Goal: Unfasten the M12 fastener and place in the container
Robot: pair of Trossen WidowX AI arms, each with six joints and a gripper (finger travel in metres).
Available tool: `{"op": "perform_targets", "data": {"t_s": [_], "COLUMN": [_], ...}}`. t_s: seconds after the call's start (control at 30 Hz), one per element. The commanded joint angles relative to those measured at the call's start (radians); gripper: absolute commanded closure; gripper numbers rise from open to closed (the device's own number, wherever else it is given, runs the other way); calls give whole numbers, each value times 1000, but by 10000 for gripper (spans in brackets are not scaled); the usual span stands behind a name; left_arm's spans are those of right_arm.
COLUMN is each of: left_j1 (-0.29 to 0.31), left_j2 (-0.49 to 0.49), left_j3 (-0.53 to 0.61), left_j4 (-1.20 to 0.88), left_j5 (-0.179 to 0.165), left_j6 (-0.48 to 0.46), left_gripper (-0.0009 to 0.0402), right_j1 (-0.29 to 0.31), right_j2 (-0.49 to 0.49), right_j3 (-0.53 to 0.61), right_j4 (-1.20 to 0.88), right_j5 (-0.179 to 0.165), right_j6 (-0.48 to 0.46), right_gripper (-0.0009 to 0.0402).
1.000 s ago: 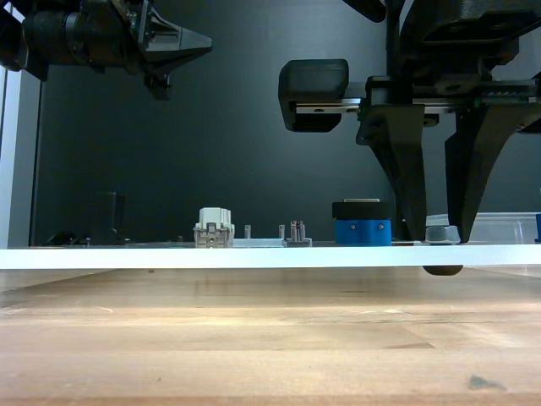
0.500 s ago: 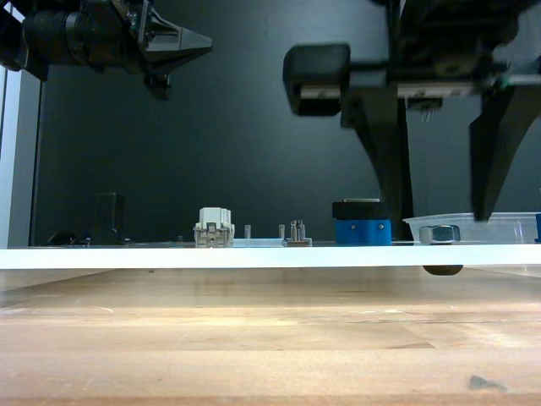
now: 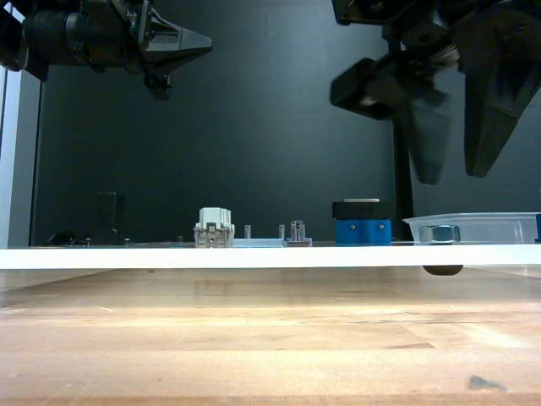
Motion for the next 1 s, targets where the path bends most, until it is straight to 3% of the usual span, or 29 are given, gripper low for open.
{"op": "perform_targets", "data": {"t_s": [0.03,0.1,0.23,0.47,1.0], "left_j1": [0,0,0,0,0], "left_j2": [0,0,0,0,0], "left_j3": [0,0,0,0,0], "left_j4": [0,0,0,0,0], "left_j5": [0,0,0,0,0], "left_j6": [0,0,0,0,0], "left_gripper": [393,393,393,393,393], "right_j1": [3,7,11,10,-11], "right_j2": [0,0,0,0,0], "right_j3": [-11,-11,-17,-64,-131], "right_j4": [29,34,46,91,167], "right_j5": [-42,-49,-52,-85,-73], "right_j6": [92,139,227,292,319], "right_gripper": [350,398,386,393,393]}}
